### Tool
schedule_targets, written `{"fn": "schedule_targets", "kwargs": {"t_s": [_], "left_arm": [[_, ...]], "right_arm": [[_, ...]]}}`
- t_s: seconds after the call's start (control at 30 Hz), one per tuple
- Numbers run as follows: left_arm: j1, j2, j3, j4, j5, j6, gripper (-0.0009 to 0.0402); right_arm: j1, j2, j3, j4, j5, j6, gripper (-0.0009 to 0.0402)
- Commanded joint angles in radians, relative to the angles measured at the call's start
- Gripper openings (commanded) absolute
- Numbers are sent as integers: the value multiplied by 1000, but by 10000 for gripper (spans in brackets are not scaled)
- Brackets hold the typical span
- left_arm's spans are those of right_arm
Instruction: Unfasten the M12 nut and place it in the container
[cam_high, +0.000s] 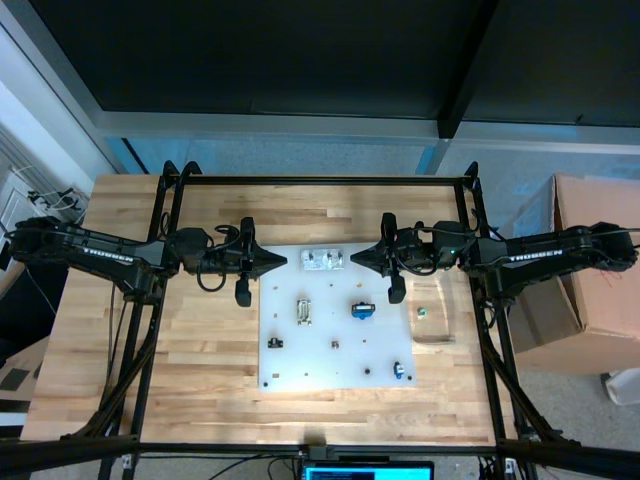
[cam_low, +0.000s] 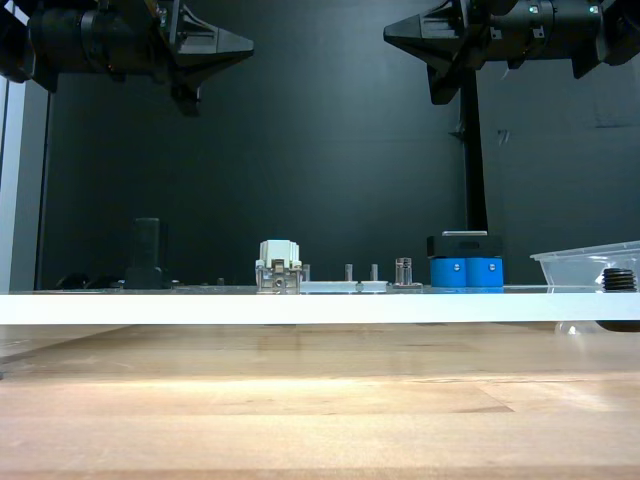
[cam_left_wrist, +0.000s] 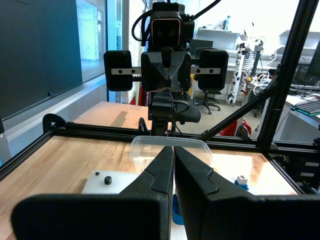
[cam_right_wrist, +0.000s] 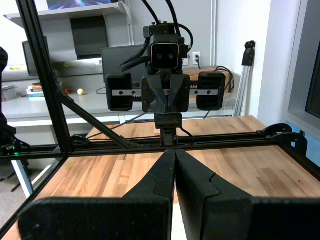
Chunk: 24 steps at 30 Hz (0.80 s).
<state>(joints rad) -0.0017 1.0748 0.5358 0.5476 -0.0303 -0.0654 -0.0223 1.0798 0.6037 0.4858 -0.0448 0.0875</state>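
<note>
Overhead, left claw (cam_high: 283, 260) and right claw (cam_high: 353, 257) hang pinched closed and empty above the board's (cam_high: 300, 360) far edge, while the silver nut (cam_high: 422, 311) lies in the clear tray (cam_high: 442, 336) right of the board, its ribbed stud (cam_low: 620, 279) bare.

The left arm (cam_high: 70, 243) and right arm (cam_high: 565, 245) are matte black throughout, each forearm stamped with white TROSSEN lettering (cam_high: 105, 255). The left gripper (cam_high: 284, 260), left of centre in the high view, and the right gripper (cam_high: 353, 256), right of centre, taper into pointed wedge fingers. Black cables (cam_right_wrist: 131, 59) loop behind each wrist camera. A silver rail (cam_right_wrist: 121, 92) crosses boxy black blocks (cam_right_wrist: 211, 102), and a green light (cam_high: 452, 237) glows on the right arm.
</note>
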Motion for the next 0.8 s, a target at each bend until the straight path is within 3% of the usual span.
{"fn": "schedule_targets", "kwargs": {"t_s": [0.03,0.8], "left_arm": [[0,0,0,0,0,0,0],[0,0,0,0,0,0,0]], "right_arm": [[0,1,1,-3,2,1,0],[0,1,1,-17,0,1,0]]}}
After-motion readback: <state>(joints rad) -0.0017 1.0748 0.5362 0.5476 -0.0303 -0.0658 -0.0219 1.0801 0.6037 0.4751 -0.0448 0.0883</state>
